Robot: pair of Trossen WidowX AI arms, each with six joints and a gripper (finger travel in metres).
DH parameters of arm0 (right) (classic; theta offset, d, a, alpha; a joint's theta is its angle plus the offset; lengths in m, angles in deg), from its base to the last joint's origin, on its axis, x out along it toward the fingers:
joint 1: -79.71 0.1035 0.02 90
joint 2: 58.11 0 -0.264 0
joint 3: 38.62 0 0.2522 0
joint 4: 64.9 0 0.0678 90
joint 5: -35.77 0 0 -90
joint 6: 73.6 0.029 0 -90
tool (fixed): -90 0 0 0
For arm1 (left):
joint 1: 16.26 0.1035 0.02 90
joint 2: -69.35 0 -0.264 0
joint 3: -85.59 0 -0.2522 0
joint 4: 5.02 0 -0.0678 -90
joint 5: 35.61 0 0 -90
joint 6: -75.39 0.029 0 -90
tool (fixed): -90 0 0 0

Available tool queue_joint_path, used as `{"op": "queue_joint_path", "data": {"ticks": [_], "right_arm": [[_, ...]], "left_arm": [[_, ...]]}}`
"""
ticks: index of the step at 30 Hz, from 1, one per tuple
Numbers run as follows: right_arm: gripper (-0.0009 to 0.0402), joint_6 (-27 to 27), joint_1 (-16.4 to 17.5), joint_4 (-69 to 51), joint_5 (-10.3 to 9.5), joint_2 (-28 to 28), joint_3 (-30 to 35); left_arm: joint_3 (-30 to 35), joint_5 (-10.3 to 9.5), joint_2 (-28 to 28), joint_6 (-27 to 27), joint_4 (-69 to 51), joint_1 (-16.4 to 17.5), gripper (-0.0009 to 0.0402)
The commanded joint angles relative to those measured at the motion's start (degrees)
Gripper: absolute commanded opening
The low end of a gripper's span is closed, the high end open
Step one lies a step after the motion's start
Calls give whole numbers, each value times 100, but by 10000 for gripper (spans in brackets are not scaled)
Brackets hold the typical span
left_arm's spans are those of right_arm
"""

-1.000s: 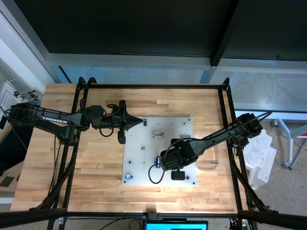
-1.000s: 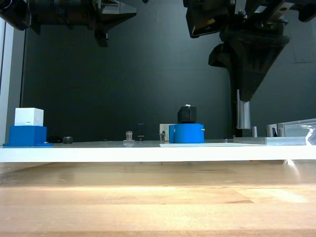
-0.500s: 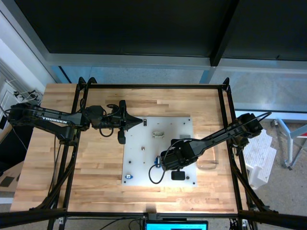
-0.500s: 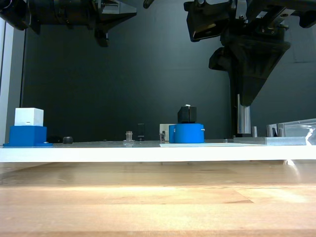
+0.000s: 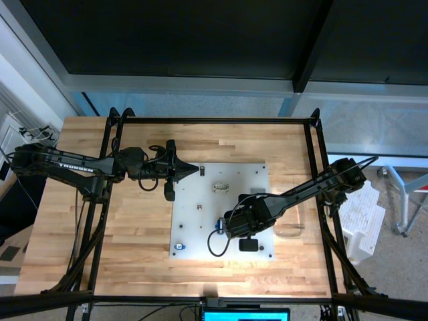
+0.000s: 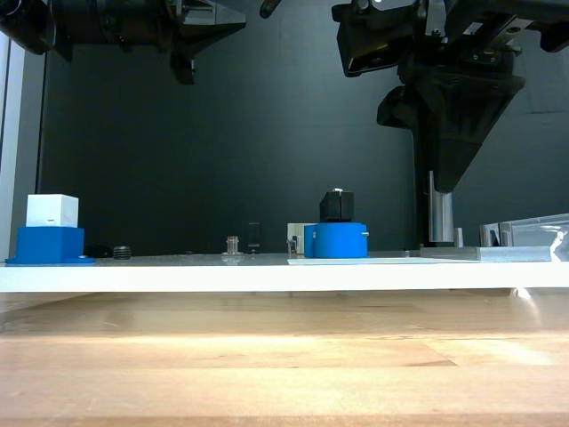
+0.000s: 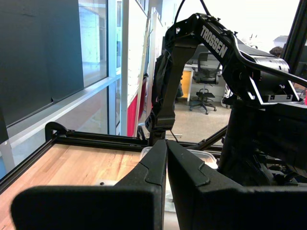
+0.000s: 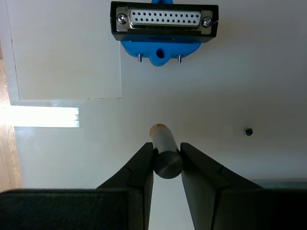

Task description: Pick the 16mm cylinder and install on the taskboard

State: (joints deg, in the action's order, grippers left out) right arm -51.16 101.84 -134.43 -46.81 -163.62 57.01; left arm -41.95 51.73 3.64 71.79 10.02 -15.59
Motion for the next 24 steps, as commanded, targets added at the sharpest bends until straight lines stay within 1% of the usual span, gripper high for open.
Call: {"op": "queue_joint_path", "data": {"ticks": [1, 10, 14, 19, 24], "right_arm": [[40, 2, 2, -2, 4, -2, 0], [154, 24, 2, -7, 7, -2, 0], [192, 22, 2, -4, 9, -2, 0], [213, 20, 2, -7, 7, -2, 0], [209, 20, 2, -7, 7, -2, 0]], "left_arm": [[2, 2, 0, 2, 0, 2, 0], [2, 2, 0, 2, 0, 0, 0], [2, 2, 0, 2, 0, 2, 0], [2, 2, 0, 2, 0, 2, 0], [2, 2, 0, 2, 0, 2, 0]]}}
